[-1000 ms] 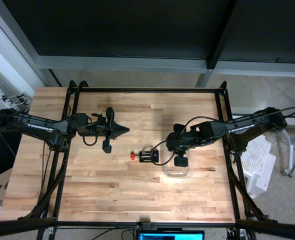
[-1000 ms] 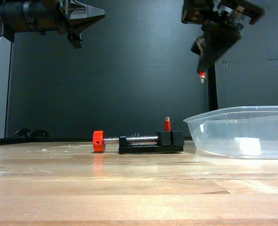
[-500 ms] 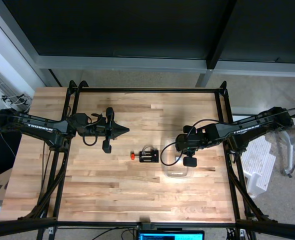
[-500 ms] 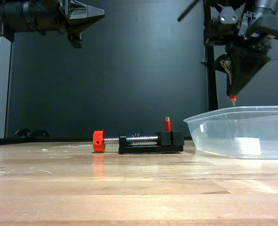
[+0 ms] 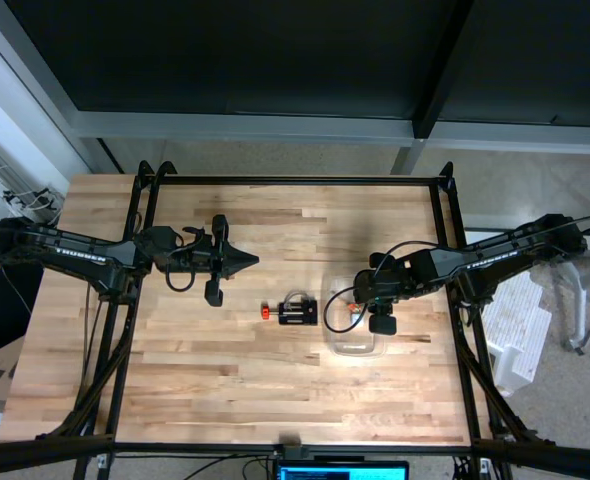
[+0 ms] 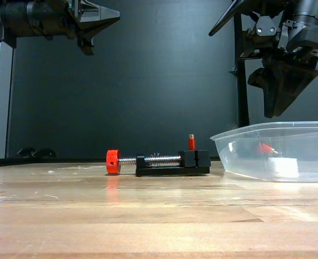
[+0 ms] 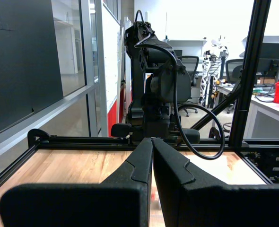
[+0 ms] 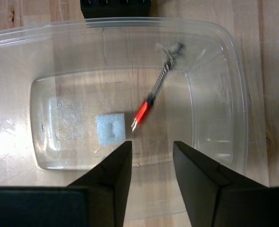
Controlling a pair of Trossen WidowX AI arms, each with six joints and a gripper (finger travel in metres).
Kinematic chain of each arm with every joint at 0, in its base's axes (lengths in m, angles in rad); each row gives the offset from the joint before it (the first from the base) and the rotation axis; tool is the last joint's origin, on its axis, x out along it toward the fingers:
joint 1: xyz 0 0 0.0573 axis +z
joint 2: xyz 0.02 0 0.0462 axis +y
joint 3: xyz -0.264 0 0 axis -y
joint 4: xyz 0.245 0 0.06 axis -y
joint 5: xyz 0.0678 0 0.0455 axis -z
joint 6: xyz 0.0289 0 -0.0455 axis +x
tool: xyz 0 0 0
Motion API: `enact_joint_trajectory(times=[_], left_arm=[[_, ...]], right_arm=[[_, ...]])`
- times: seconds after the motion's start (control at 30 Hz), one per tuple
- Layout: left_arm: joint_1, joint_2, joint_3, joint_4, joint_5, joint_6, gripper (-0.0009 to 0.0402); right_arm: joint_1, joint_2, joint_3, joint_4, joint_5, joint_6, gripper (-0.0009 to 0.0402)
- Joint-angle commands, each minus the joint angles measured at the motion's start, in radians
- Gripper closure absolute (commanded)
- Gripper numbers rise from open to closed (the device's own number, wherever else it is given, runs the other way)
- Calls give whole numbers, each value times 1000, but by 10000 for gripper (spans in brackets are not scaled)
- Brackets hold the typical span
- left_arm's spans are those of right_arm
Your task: Remove the RCA connector from the receptacle and place in the container
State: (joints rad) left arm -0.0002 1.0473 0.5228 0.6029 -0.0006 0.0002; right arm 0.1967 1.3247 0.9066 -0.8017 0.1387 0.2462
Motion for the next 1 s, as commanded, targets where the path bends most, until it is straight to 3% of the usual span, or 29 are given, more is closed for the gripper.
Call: enact_joint_trajectory(times=[0.03, 0.53, 0.87, 1.0], left_arm=[[0, 0, 0, 0, 0, 0, 393], [0, 0, 0, 0, 0, 0, 393], [0, 0, 0, 0, 0, 0, 393], [0, 0, 0, 0, 0, 0, 393]], right_arm=[[0, 1, 1, 1, 0, 0, 253], [-2, -20, 18, -9, -11, -9, 267], [-69, -136, 156, 31, -11, -124, 332], [-119, -167, 179, 112, -53, -182, 367]])
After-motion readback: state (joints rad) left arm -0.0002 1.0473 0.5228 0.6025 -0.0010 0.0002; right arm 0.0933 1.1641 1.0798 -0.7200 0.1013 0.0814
